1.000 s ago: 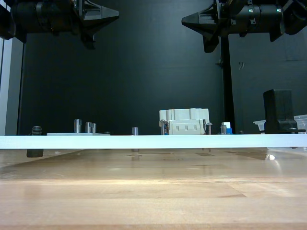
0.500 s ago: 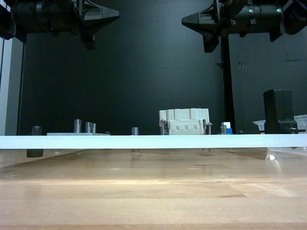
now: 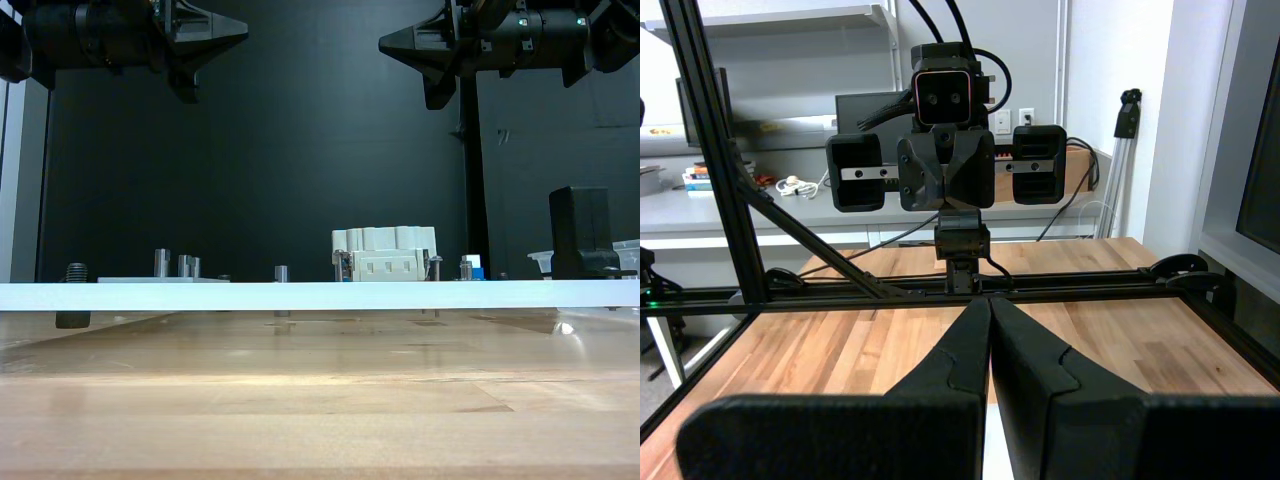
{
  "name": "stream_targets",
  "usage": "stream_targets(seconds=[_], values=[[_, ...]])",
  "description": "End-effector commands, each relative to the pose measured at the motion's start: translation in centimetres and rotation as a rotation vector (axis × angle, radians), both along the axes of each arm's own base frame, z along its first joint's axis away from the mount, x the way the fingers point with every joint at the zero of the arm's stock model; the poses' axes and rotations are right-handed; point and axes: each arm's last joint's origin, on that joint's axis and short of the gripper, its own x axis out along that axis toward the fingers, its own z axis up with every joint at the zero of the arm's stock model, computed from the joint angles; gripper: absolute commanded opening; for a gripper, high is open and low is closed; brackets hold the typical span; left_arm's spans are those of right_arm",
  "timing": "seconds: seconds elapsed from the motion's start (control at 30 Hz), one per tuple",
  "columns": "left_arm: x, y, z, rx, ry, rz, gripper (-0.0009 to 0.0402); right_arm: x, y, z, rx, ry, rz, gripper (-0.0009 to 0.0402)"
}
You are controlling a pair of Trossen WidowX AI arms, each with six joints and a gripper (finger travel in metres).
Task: Remove the 16mm bar from the taskboard and place in the container
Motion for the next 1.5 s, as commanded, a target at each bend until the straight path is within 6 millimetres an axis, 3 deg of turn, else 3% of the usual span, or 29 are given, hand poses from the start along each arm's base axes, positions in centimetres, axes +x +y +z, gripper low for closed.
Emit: stream_targets(seconds=[0.03, 0.53, 0.67, 1.03, 1.5], values=[[0.0, 0.0, 0.0, 0.000, 0.000, 0.000, 0.0000, 0.0, 0.0, 0.0, 0.000, 0.000, 0.000, 0.0000], [0.0, 0.0, 0.0, 0.000, 0.000, 0.000, 0.0000, 0.1, 0.0, 0.4, -0.001, -0.030, 0.000, 0.0000], [0.0, 0.0, 0.0, 0.000, 0.000, 0.000, 0.0000, 0.4, 0.1, 0.6, 0.029, 0.092, 0.001, 0.0000], [0.0, 0.0, 0.0, 0.000, 0.000, 0.000, 0.0000, -0.4, 4.7, 1.5, 0.059, 0.536, 0.001, 0.0000], [0.0, 0.0, 0.0, 0.000, 0.000, 0.000, 0.0000, -3.6, 10.6, 0.2, 0.190, 0.812, 0.095, 0.0006]])
